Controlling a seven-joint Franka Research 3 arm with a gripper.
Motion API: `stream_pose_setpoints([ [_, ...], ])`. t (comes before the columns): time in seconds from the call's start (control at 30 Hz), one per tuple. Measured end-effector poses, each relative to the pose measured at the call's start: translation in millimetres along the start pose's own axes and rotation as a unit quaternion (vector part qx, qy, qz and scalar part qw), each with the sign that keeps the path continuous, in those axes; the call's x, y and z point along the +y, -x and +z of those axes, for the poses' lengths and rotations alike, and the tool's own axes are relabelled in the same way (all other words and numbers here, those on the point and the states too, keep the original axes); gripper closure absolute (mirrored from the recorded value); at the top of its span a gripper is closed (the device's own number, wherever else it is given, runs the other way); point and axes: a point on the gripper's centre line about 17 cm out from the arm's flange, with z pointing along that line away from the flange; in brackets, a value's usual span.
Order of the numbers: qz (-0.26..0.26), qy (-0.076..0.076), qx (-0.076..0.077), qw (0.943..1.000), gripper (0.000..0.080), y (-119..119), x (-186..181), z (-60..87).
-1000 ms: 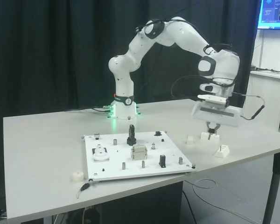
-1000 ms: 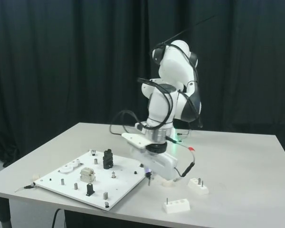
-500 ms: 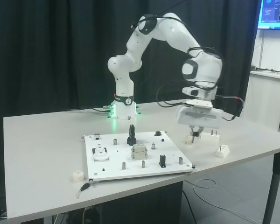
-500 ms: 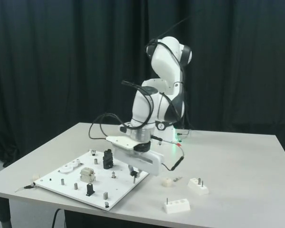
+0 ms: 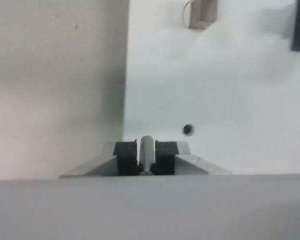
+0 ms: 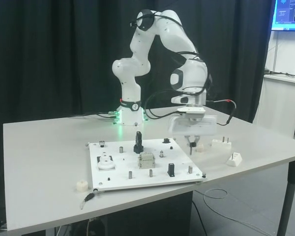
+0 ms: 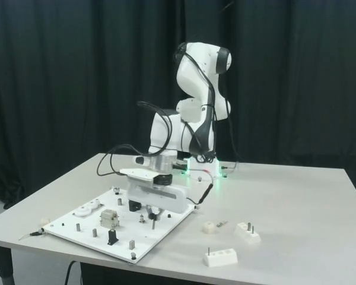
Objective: Insert round peg 2.
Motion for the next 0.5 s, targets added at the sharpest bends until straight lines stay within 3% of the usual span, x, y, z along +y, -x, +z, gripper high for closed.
stream_pose_setpoints([
  [0.2,-0.008,-0.004,0.020,0.9998,0.0732,-3.8,13.3,4.0],
  [0.5,-0.013,-0.005,0.020,0.9997,0.0732,-4.7,24.4,6.3],
])
